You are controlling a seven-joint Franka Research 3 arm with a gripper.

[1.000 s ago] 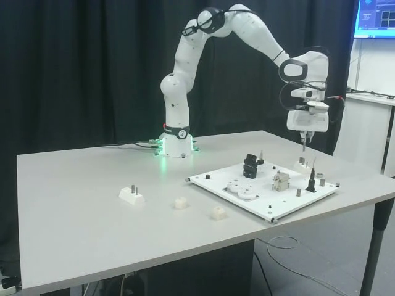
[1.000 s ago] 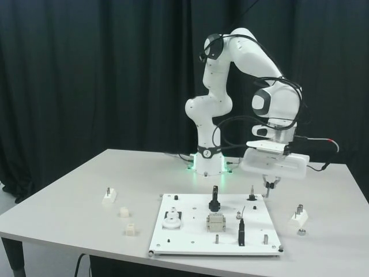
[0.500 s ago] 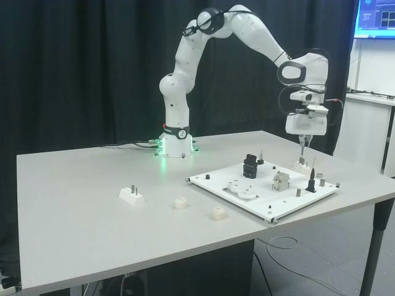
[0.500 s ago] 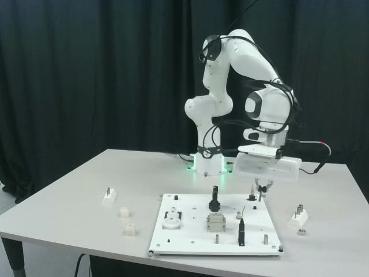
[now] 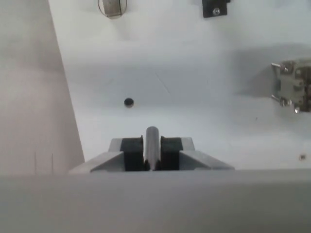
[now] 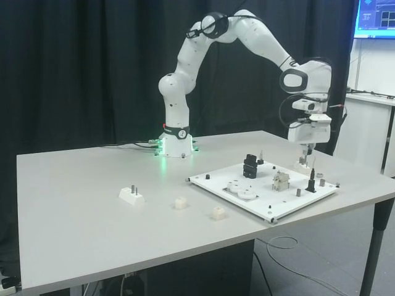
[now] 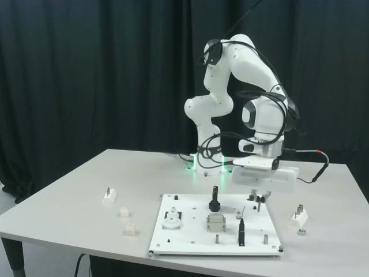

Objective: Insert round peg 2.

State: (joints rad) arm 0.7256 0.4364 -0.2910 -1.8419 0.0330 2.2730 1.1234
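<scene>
Grey worktop [image 6: 74,203], black curtain [image 7: 86,75] behind it, a lit screen [image 6: 375,17] in the far corner of the room. My white arm [image 6: 185,74] is bolted at the back of the worktop, green light at its base.

White board [image 7: 190,236] lies flat on the worktop in front of the arm's base. On the board: one black upright block [image 7: 214,203], one white round disc [image 7: 171,219], one small metal latch [image 5: 294,86], one black post [image 7: 241,233].

Off the board, on the side away from my fingers: one white holder with two pins [image 6: 131,195] and two small white blocks [image 6: 180,202].

My fingers [image 5: 152,154] are clamped on the grey round peg [image 5: 152,145], held upright above the board, near a small black hole [image 5: 128,102] and not in it.
</scene>
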